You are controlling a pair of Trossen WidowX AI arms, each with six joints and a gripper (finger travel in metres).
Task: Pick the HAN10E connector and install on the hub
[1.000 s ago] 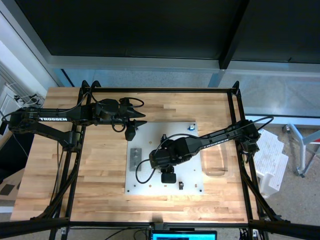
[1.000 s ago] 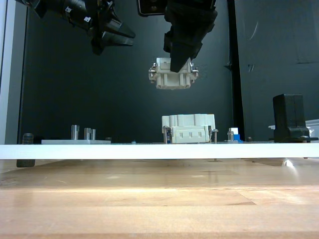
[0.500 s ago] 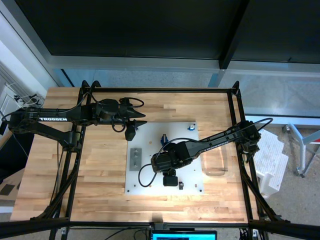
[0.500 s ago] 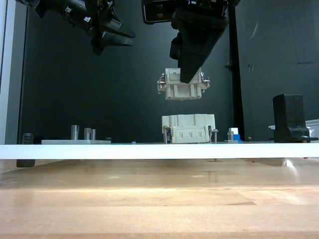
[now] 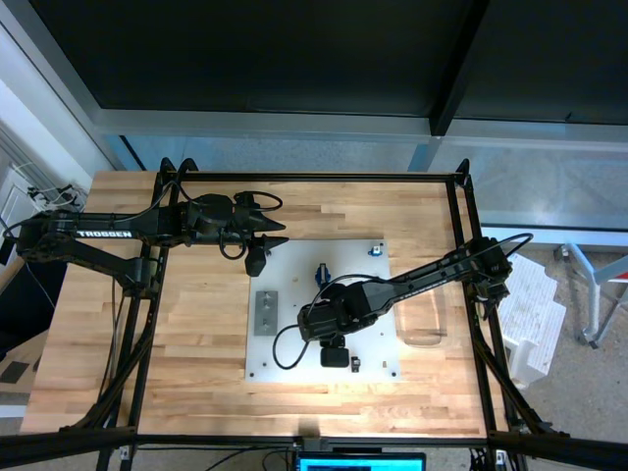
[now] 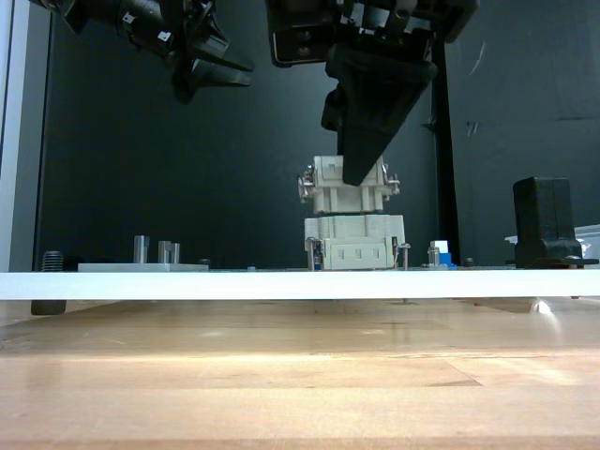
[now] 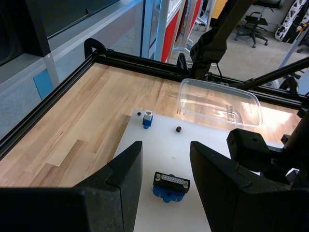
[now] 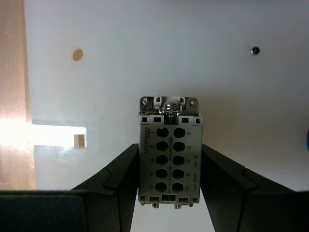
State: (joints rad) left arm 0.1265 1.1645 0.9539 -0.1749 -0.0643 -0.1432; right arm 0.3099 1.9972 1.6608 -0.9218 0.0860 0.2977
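1. Pinching the HAN10E connector (image 8: pixel 169 154), your right pincer (image 6: pixel 362 174) holds it touching atop the beige socket (image 6: pixel 354 242) on the hub (image 5: pixel 285 355).
2. Your left pincer (image 7: pixel 163 151) hangs spread, high near the hub's far edge.
3. Your wooden counter (image 5: pixel 177 324) carries the hub.

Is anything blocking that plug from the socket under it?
Nothing visible: the HAN10E connector, clamped in the right gripper, sits directly atop the beige socket. The left gripper hovers open, off over the hub's far side.
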